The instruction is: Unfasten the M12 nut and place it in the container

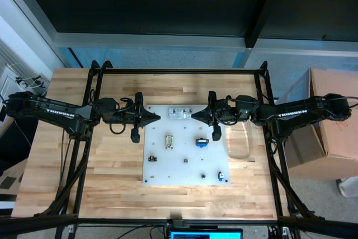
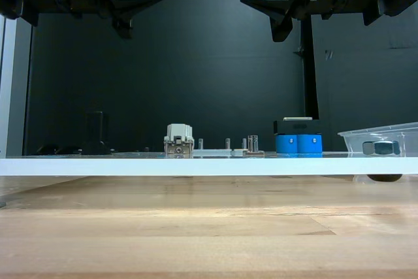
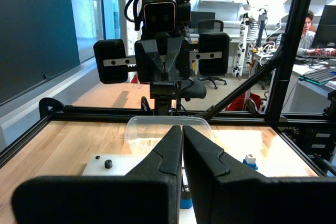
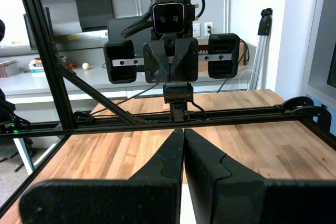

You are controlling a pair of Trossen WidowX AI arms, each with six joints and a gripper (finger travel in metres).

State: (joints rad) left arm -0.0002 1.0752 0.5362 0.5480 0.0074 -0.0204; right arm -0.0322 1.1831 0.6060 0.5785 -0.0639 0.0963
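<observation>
dim room with a black backdrop, one wooden table, one white board, one clear container, two grippers tip to tip high over the board's far edge, left gripper and right gripper fingers pressed together, one m12 nut on its stud, outside the container

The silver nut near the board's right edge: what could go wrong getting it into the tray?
The nut is small and seems to sit on its stud, so jaws might slip off it. The clear container lies close beside it and might get bumped on the approach. The left gripper and right gripper, both shut, hover tip to tip above the board's far side and could collide.
</observation>
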